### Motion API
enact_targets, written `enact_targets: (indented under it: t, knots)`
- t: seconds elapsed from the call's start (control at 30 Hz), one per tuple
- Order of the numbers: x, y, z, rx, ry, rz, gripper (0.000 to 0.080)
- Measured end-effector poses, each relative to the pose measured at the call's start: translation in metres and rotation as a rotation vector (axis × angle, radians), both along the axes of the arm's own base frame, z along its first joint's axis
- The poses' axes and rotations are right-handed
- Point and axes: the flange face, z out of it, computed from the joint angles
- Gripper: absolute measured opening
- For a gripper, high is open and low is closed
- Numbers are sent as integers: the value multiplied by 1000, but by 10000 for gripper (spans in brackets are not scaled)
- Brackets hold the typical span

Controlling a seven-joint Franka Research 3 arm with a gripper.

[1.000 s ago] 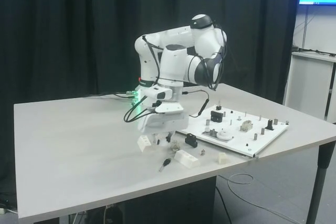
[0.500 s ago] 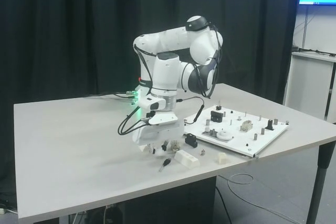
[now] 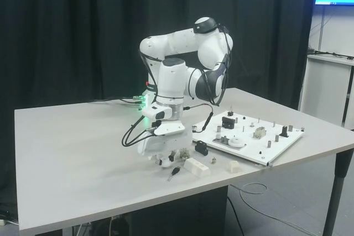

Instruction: Place medium gear.

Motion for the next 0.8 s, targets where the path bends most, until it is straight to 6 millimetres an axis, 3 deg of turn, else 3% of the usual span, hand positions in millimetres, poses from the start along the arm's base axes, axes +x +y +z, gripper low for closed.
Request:
enact_targets:
  t: [0.5,0.53,0.8]
  knots:
    - [4,-3,3,-3,-5,3,413]
    - [5,-4,3,-4,-6,4,768]
    - [9,-6,13,-17,-15,3,792]
